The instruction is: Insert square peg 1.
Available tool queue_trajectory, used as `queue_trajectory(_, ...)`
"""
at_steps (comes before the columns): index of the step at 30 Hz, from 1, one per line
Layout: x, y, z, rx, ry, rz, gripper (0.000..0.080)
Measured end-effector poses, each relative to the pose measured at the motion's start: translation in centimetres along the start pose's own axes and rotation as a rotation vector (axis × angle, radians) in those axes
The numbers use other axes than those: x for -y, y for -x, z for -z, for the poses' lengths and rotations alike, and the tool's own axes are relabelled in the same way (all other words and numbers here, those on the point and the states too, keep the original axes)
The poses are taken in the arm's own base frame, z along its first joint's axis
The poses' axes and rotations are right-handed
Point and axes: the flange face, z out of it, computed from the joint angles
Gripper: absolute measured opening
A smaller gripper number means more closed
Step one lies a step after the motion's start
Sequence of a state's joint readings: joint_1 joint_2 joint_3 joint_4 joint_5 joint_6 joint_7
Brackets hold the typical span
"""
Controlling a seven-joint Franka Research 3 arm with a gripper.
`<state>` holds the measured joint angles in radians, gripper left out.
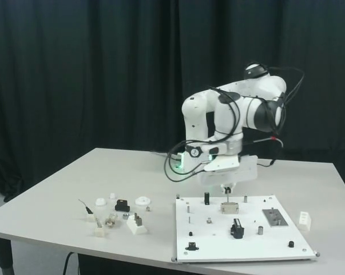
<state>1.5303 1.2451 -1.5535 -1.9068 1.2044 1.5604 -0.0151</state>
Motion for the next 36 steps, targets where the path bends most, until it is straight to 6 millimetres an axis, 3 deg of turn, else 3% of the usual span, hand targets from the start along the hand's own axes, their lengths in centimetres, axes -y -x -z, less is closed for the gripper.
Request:
queue_trajectory(13,2.8,1.1,-2.9,-0.055,0.042,-0.014,0.0035)
queue_trajectory(36,3.0,0.7,-5.2,-0.058,0.054,-0.057,0.0035)
